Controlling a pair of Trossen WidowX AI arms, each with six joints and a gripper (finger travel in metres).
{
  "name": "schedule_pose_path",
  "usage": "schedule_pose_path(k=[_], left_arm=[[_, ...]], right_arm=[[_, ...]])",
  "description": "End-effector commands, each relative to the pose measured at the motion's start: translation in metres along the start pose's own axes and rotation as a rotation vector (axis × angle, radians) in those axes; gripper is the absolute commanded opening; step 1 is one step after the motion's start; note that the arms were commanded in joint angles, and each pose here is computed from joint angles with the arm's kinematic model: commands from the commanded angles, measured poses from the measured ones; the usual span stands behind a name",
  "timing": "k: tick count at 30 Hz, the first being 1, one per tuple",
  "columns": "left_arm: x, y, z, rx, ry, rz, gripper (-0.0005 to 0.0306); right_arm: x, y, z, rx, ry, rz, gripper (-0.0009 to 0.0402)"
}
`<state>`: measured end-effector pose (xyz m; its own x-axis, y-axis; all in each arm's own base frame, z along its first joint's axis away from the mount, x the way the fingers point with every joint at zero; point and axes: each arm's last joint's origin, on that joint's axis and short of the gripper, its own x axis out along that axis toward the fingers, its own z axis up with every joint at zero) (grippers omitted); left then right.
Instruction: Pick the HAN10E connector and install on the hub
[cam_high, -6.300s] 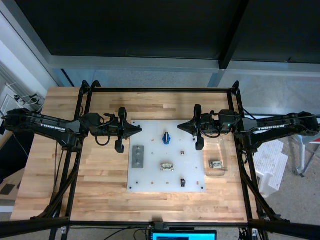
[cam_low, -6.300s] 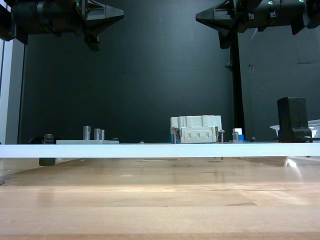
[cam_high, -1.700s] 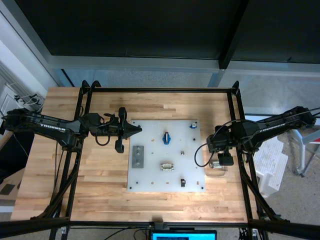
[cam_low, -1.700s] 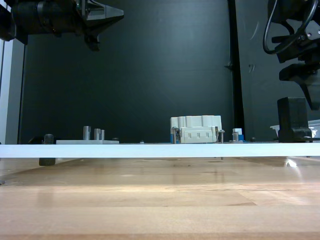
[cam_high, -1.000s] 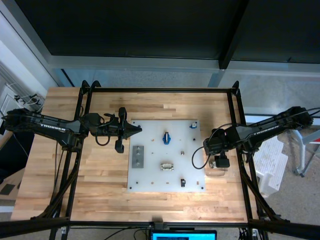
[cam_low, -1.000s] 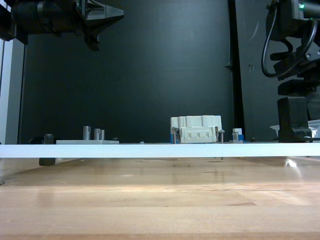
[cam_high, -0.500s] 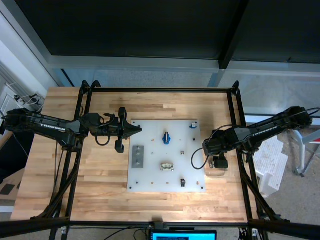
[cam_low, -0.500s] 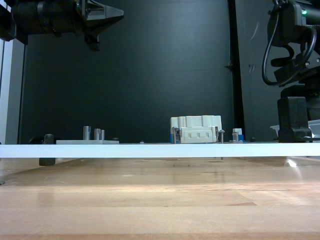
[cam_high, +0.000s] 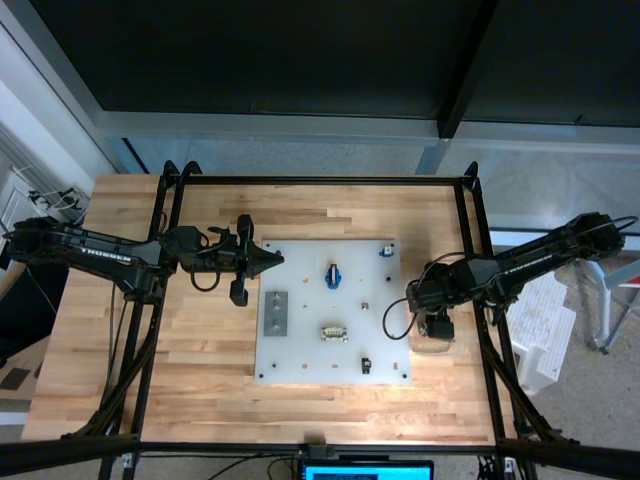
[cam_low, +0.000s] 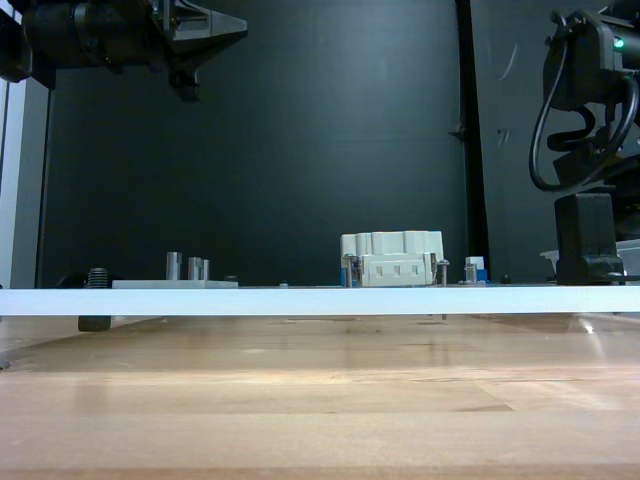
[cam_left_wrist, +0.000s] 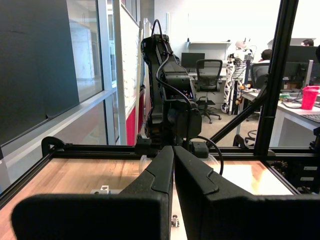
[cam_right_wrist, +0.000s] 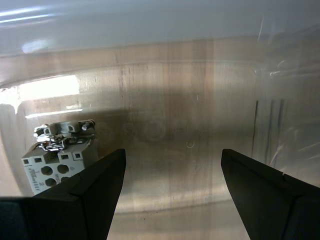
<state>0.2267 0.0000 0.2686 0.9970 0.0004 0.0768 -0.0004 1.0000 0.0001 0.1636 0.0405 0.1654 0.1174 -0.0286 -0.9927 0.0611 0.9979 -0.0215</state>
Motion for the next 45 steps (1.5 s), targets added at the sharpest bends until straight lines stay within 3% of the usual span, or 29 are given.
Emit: schedule_pose_path(k=[1,7,45], left_arm=[[0.0001,0.0,0.0,0.0,0.0,0.0,0.0],[0.0001,0.0,0.0,0.0,0.0,0.0,0.0],[0.0001,0.0,0.0,0.0,0.0,0.0,0.0]], right_arm=[[0.001,0.0002,0.0003,-0.001,0.003,-0.002,0.0267],[0.0086,0.0014,0.0016,-0.003,0.043,-0.008,0.0267],[0.0088,0.0019,0.0018,-0.001,0.039,-0.007,0.0262]])
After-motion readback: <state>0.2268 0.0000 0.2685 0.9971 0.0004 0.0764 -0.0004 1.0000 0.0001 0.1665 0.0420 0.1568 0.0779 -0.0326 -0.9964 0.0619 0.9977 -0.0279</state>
